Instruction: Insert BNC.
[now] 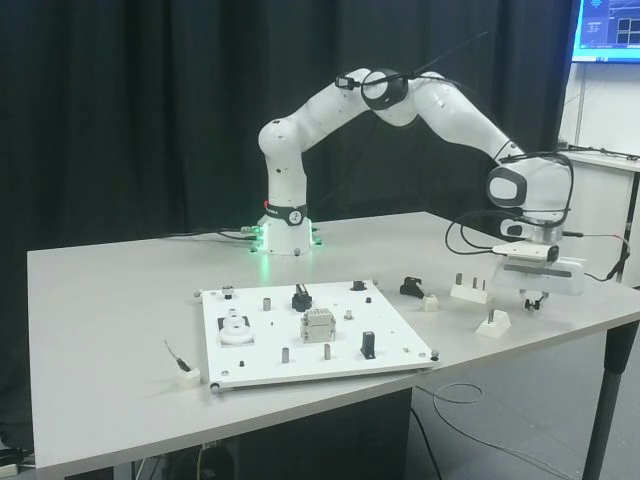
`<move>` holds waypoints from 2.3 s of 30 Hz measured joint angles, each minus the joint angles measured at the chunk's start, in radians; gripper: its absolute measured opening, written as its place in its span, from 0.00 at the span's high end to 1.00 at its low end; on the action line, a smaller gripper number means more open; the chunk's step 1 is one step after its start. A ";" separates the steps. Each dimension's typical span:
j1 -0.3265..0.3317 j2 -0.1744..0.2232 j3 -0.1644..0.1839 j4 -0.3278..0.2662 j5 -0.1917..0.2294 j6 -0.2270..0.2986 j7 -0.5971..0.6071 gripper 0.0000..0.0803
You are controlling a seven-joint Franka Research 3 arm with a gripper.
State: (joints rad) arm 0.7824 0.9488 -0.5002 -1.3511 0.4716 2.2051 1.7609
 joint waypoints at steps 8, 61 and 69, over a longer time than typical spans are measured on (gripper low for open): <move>0.000 -0.001 -0.007 0.008 -0.003 -0.016 -0.008 0.85; -0.007 -0.089 -0.146 -0.015 -0.080 -0.299 -0.281 0.85; -0.023 -0.172 -0.153 -0.106 -0.135 -0.346 -0.366 0.85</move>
State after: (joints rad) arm 0.7595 0.7772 -0.6528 -1.4567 0.3370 1.8590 1.3952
